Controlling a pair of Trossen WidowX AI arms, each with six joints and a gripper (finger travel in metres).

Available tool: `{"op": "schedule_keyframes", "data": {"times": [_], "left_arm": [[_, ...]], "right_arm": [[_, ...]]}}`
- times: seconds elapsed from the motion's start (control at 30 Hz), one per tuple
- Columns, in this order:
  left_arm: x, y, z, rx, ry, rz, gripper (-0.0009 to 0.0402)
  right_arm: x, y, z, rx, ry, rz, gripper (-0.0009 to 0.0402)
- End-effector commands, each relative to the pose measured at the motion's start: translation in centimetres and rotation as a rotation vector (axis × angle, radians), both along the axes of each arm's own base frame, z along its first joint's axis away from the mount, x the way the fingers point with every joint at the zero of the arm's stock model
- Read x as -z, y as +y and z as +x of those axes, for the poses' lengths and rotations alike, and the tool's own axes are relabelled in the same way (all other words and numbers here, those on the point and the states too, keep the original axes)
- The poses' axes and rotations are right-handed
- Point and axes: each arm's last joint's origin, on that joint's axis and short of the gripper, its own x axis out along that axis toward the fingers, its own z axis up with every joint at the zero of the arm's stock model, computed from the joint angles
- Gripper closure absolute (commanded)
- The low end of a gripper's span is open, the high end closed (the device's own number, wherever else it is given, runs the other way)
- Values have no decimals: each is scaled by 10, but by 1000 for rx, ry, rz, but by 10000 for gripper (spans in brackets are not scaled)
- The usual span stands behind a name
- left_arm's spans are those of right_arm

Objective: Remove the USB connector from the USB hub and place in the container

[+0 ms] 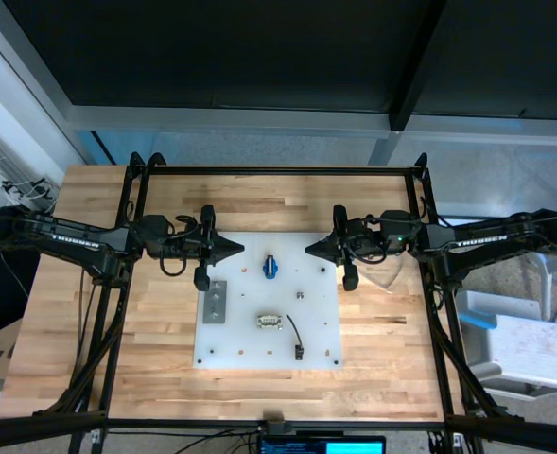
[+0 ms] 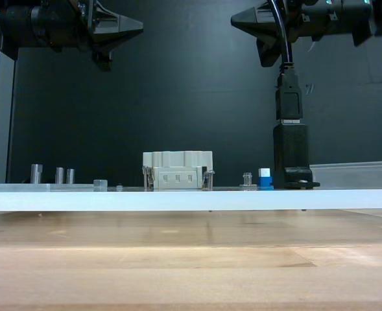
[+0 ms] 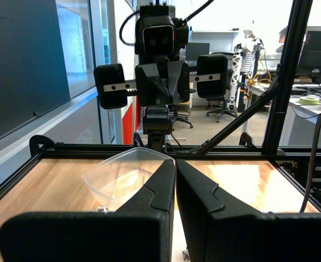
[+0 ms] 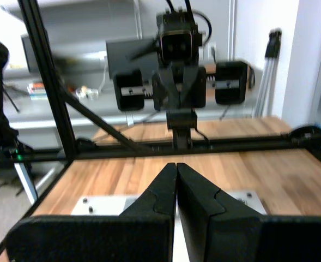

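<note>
1. "TROSSEN" in white capitals runs along the black left arm, at 9 o'clock from the white board. Further along that arm, the left gripper hangs over the board's 11 o'clock edge, fingers pressed together.
2. The same "TROSSEN" lettering stands on the right arm, at 3 o'clock from the board. The right gripper hangs over the board's 1 o'clock edge, fingers likewise together.
3. The screen at the tabletop's 6 o'clock edge shows lines of writing too small to read.
</note>
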Motion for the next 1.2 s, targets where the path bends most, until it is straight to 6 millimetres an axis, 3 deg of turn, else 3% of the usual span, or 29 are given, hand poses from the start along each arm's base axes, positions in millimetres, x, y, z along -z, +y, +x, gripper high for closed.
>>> {"op": "schedule_keyframes", "data": {"times": [0.03,0.23,0.57,1.2], "left_arm": [[0,0,0,0,0,0,392],[0,0,0,0,0,0,392],[0,0,0,0,0,0,392],[0,0,0,0,-1,0,392]], "right_arm": [[-10,1,2,-10,136,-7,392],[-24,11,3,-43,392,-18,376],[-20,49,1,-86,652,-97,337],[-8,101,-17,7,769,-36,292]]}}
